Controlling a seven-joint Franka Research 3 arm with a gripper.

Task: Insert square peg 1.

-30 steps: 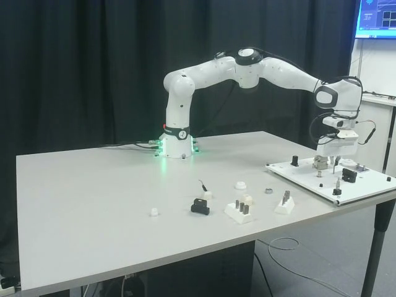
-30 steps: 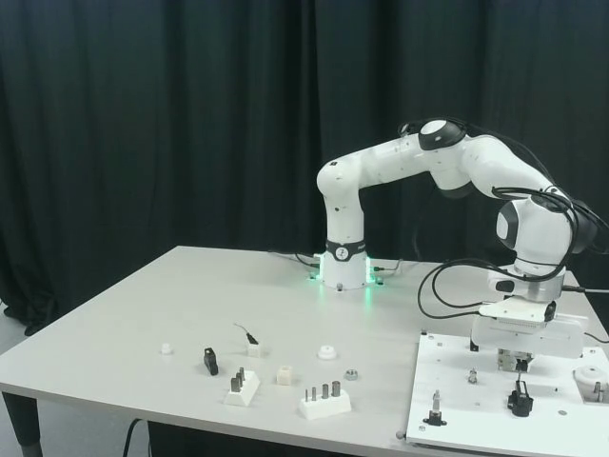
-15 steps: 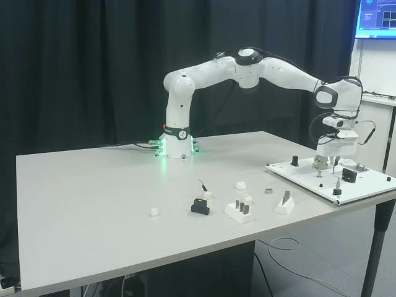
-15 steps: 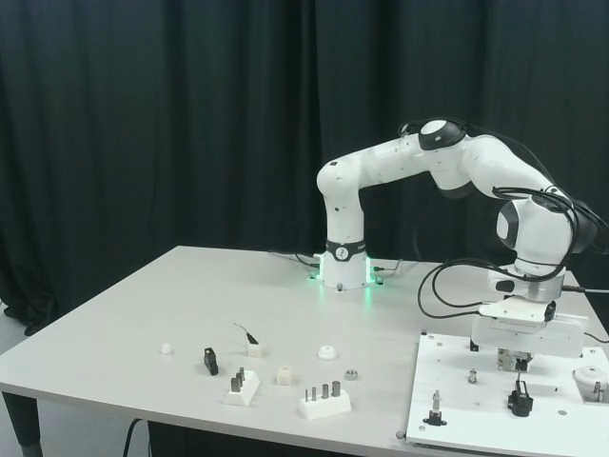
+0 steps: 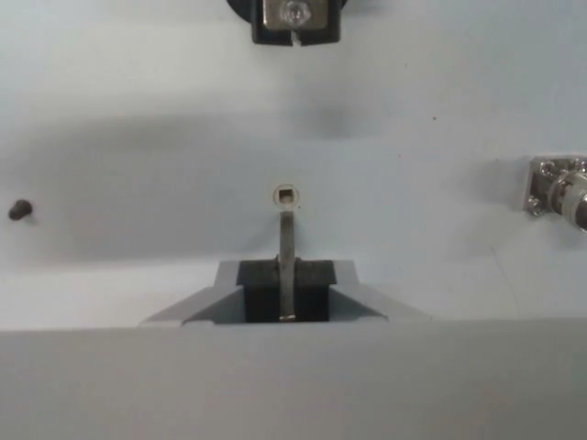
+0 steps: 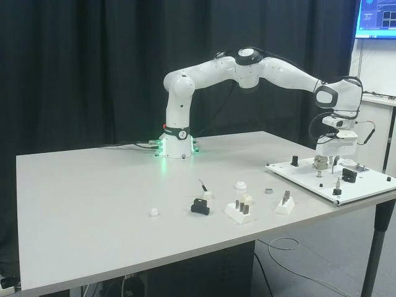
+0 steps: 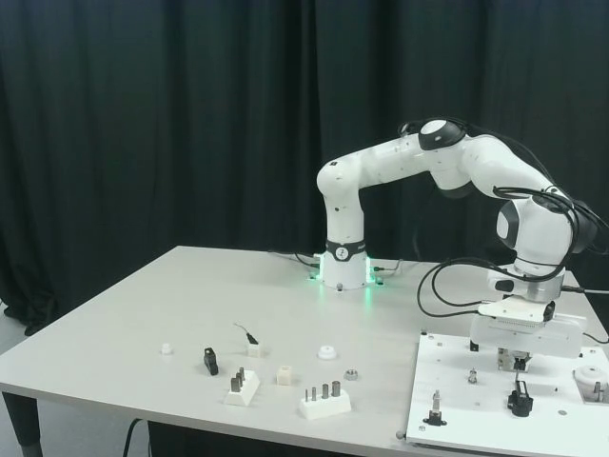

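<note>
Black curtains behind, grey table (image 6: 93, 185) in front, with the white arm's base (image 6: 176, 141) bolted near the far edge and lit green at its foot. Reaches out over a white square board (image 7: 476, 419) lying at the table's end farthest from the base. Hangs the gripper (image 5: 287, 291) low over the board, clamped on a thin grey square peg (image 5: 287, 252) held upright between the fingers. Seen from the wrist, peg tip sits right at a small square hole (image 5: 287, 194) in the board; whether it has entered cannot be told.

Around the hole on the board: a black block with a metal fitting (image 5: 295, 20), a small black screw head (image 5: 19, 211), a metal connector (image 5: 559, 188) at the picture's edge. From the second room view, also a short metal post on a black foot (image 7: 436, 407) near the board's front edge, a black clip-like part (image 7: 519, 400) just beside the gripper, and a white round part (image 7: 592, 374) toward the board's far side.

Well apart from the board, on the bare table toward the front edge: a white holder with grey pegs (image 7: 324, 398), a second white holder with pegs (image 7: 242, 386), a small white cube (image 7: 284, 375), a black bracket (image 7: 209, 361), a white round cap (image 7: 327, 352), a metal nut (image 7: 351, 374), a small white knob (image 7: 166, 348). None of these between the peg and its hole.
</note>
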